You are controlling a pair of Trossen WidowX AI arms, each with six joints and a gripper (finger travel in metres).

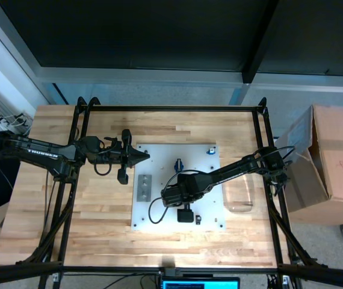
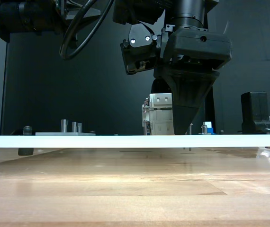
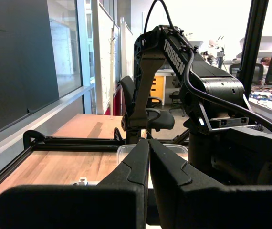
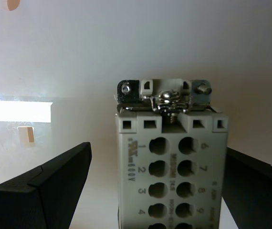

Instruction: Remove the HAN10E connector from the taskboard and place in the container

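1. My right claw [image 4: 156, 155] was down over the middle of the board [image 1: 159, 158], pointing straight at it.
2. Its fingers [image 4: 36, 188] stood wide apart, one on each side of the connector [image 2: 158, 117]. There was clear daylight between the connector and one finger. The other finger sat just beside it, and I could not tell whether they touched.
3. I saw nothing clamped in that claw; it only straddled the connector.
4. The connector stood upright on the board, its numbered pin face toward the right wrist camera and its metal latch at the far end. From table height its base looked level with the board top. I could not tell how deep it sat in its seat.
5. My left claw [image 1: 140, 156] hung over the board's left edge, pointing inward, well apart from the connector. Its fingers were pressed flat together and held nothing.
6. The container [image 1: 241, 195], a clear tub, sat on the table [image 1: 99, 208] just beside the board's right edge.
7. A cardboard box [image 1: 334, 162] stood off the table's right side.
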